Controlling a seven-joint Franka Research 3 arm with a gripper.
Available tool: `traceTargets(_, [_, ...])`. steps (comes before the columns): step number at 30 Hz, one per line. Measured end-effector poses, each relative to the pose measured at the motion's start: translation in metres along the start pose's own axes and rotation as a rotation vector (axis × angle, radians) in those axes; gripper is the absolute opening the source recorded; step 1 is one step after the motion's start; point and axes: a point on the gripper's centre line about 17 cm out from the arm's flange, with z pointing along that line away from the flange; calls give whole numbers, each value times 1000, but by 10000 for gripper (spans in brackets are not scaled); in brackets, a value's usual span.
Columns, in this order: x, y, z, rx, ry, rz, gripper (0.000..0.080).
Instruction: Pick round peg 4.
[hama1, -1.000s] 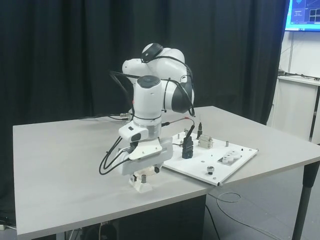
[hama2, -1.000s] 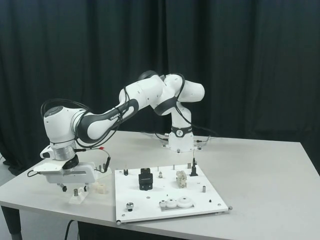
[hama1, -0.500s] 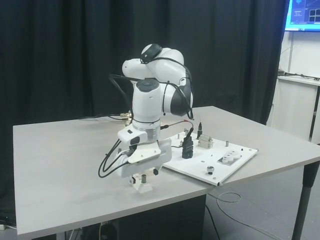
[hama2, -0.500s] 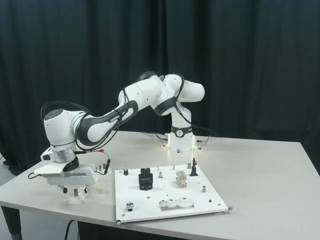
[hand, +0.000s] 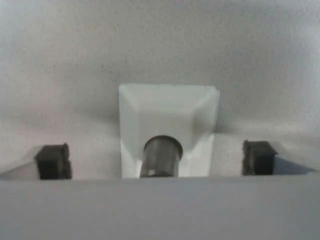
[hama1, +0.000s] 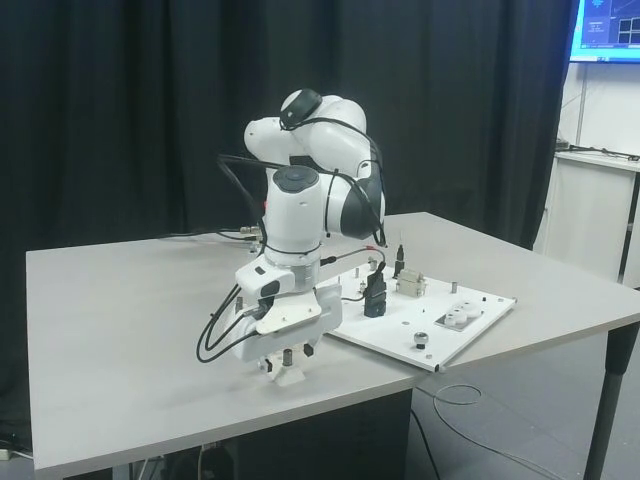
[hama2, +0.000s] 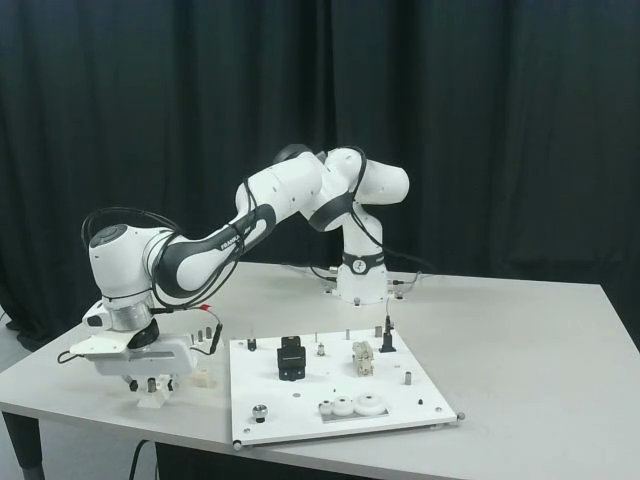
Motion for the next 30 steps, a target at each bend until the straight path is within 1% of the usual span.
traceTargets(5, [0,1,1,-3,-3,-8,800])
traceTargets(6, [0,1,1,-4,-3,-8,534])
traceTargets(13, [0,0,-2,-5,-4,-9,534])
traceTargets(15, [0,0,-3,-5,-5,-8,222])
traceTargets(20, [0,-1,-4,-4,-6,-10,222])
traceTargets(21, [-1,-1,-4,-5,-6,-10,148])
traceTargets(26, [-1,-1,-5,-6,-7,-7,148])
traceTargets(30, [-2,-2,-8,-8,-14,-6,148])
